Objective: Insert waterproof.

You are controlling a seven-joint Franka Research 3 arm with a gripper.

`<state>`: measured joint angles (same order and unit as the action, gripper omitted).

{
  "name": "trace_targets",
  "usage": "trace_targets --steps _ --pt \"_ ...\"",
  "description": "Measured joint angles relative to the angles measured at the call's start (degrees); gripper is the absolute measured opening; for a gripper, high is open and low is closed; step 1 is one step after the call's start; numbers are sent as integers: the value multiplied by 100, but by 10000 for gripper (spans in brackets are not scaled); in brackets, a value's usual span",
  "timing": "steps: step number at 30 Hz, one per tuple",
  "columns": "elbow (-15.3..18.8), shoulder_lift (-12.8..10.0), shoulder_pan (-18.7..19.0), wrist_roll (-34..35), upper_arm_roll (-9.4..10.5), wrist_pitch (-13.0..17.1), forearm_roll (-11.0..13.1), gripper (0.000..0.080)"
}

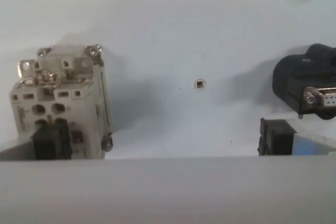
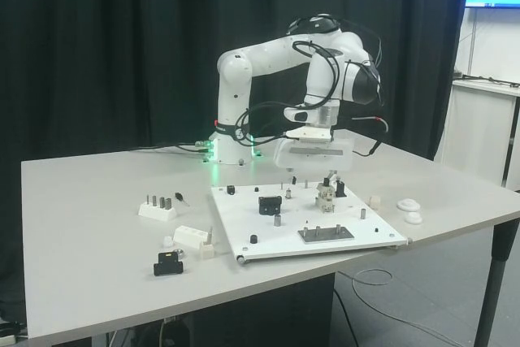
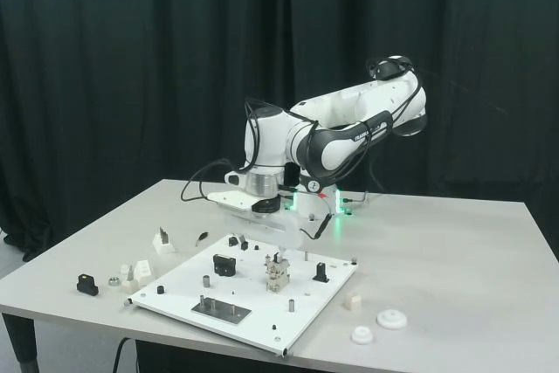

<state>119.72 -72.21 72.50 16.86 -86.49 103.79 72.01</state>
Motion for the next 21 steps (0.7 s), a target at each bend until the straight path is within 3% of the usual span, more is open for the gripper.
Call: trace_targets --steps 21 --pt "39 0 -3 0 30 77 72 800"
